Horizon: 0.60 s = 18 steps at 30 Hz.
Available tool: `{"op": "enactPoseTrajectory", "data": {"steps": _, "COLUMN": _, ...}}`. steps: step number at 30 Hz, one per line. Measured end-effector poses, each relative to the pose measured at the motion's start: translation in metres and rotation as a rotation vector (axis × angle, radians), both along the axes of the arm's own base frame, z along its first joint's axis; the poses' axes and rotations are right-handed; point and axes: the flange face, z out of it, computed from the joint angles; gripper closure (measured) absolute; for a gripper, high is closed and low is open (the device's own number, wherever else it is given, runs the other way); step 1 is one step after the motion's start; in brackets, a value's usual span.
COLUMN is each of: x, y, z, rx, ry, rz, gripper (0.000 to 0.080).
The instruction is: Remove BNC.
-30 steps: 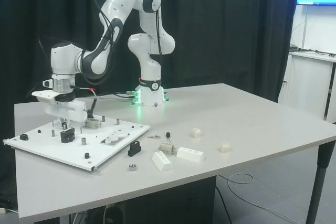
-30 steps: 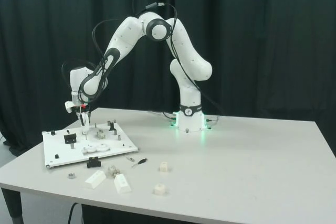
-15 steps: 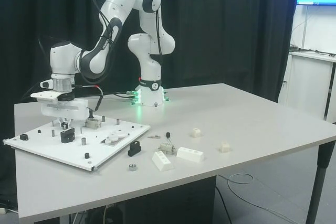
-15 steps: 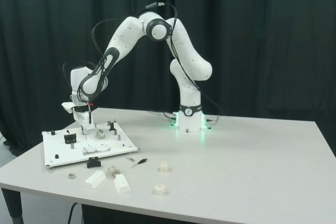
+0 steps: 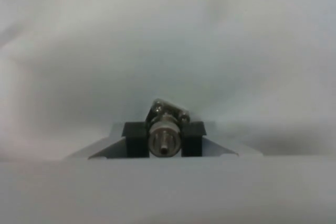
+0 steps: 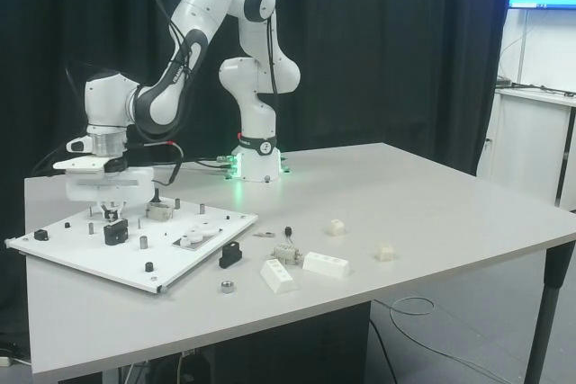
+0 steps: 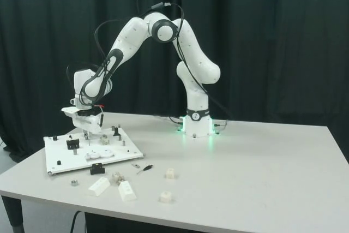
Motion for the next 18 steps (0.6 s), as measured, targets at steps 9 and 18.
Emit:
{"op": "enactPoseTrajectory", "data": {"steps": 9, "x": -0.0007, "y": -0.0003, "z": -0.0001, "rx": -0.004, "ry": -0.003, "rz": 0.100, "gripper": 0.0673}}
{"op": "enactPoseTrajectory", "data": {"steps": 18, "x": -0.0013, "y": -0.0006, "z": -0.0001, "rx": -0.007, "ry": -0.005, "rz": 0.198, "gripper": 0.0673}}
